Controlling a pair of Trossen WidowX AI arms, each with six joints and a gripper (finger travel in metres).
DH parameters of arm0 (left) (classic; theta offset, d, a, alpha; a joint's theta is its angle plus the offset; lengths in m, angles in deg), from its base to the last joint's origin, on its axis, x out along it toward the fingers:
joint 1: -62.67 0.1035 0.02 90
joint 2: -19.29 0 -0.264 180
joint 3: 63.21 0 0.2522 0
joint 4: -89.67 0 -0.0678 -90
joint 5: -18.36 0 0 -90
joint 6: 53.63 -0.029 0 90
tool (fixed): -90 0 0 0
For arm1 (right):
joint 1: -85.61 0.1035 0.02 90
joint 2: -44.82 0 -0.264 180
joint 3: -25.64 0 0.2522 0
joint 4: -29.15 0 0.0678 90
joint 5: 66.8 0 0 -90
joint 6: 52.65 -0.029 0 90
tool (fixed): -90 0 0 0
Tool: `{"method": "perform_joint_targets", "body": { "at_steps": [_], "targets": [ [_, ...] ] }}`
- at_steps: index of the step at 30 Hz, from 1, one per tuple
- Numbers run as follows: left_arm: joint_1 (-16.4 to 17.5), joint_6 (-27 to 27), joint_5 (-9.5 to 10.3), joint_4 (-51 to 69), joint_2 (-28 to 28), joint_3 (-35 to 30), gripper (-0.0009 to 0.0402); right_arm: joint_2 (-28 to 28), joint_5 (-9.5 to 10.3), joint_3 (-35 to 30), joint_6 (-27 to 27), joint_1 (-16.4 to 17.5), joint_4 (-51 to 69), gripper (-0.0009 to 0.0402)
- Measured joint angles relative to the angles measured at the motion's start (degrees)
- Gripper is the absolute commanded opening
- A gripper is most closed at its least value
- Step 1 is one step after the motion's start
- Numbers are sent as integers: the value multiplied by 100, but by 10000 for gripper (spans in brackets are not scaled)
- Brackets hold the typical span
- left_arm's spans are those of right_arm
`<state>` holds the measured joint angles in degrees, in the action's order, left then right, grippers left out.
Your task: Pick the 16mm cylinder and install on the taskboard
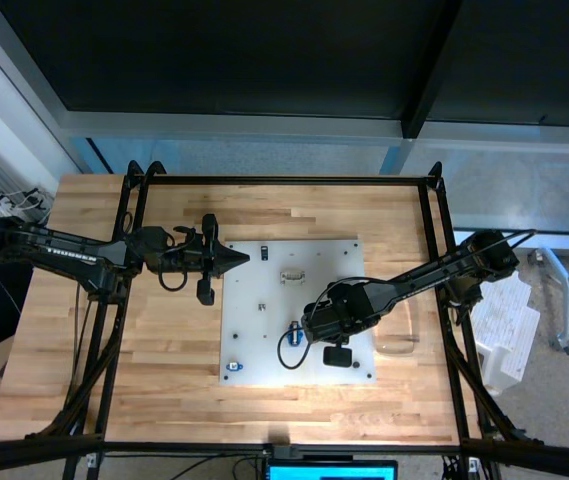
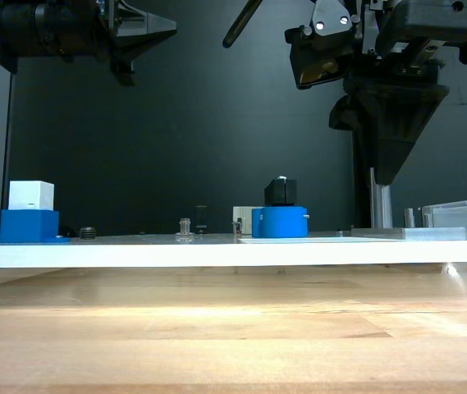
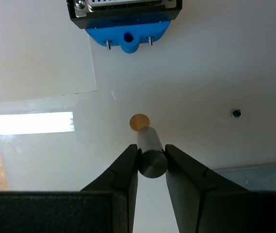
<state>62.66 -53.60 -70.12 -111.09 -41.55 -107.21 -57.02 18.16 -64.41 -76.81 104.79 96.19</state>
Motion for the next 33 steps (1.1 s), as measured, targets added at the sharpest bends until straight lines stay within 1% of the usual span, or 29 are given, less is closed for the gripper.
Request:
{"method": "perform_joint_targets", "body": {
  "at_steps": [7, 33],
  "targets": [
    [0, 0, 0, 0, 0, 0, 0, -90, -9, 2, 2, 13, -55, 11],
    [0, 0, 2, 0, 0, 0, 0, -92, -13, 114, 24, 31, -323, 11]
  ]
}}
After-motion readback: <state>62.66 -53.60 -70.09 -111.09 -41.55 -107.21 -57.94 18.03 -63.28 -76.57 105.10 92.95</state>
